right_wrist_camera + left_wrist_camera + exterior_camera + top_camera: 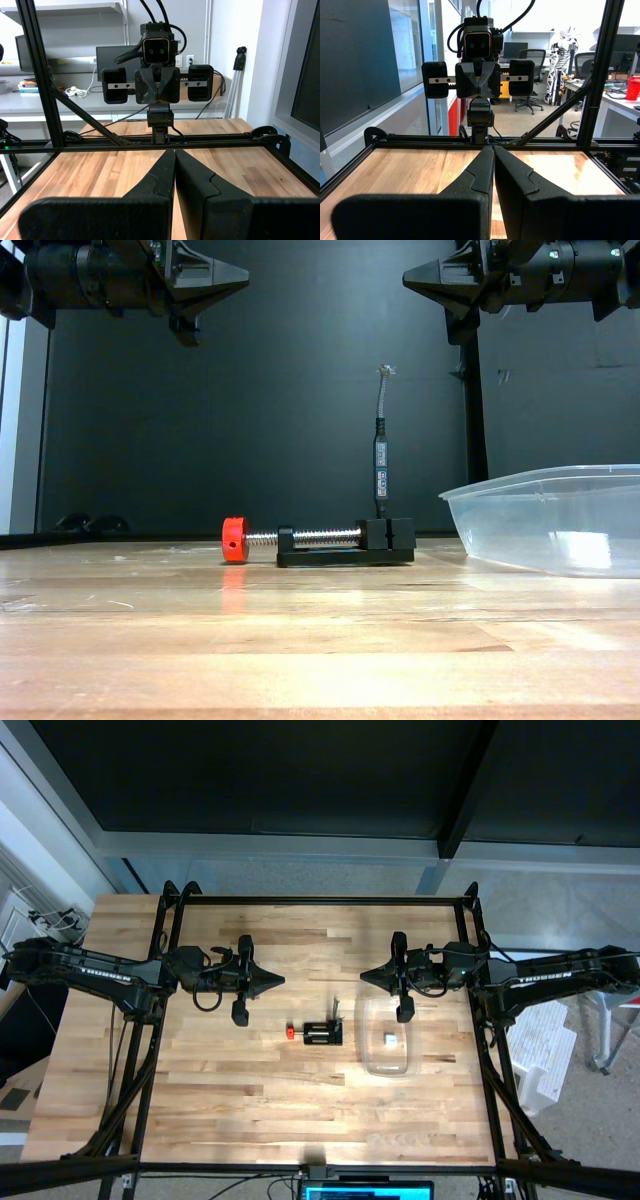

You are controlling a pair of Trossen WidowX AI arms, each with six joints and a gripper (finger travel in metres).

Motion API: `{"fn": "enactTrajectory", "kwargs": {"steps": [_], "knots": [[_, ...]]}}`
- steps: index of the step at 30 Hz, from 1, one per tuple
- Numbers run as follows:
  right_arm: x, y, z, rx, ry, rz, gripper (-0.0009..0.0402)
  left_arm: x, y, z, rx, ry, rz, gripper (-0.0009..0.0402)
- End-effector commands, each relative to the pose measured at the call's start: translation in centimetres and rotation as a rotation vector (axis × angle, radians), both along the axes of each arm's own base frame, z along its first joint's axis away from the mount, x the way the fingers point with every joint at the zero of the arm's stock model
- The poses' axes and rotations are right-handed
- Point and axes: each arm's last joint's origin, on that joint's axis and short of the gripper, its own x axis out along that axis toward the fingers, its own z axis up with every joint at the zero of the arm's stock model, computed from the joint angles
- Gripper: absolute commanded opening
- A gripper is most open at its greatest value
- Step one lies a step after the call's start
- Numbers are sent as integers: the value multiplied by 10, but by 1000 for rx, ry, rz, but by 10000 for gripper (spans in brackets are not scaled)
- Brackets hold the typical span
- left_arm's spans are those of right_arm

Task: Remove the USB-C connector from taskboard and place in the container

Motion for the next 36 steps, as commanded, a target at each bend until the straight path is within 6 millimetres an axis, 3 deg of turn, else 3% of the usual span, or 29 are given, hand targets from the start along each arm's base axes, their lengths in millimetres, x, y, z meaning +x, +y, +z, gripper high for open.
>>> {"fn": "enactTrajectory", "kwargs": {"steps": [1, 30, 36], "knots": [[0, 0, 0, 0, 0, 0, 0, 0, 0, 0, 0, 0, 0, 0], [0, 0, 1, 5, -10, 0, 0, 0, 0, 0, 0, -1, 0, 0], [6, 0, 1, 38, 80, 1, 0, 0, 0, 0, 0, 0, 0, 0]]}}
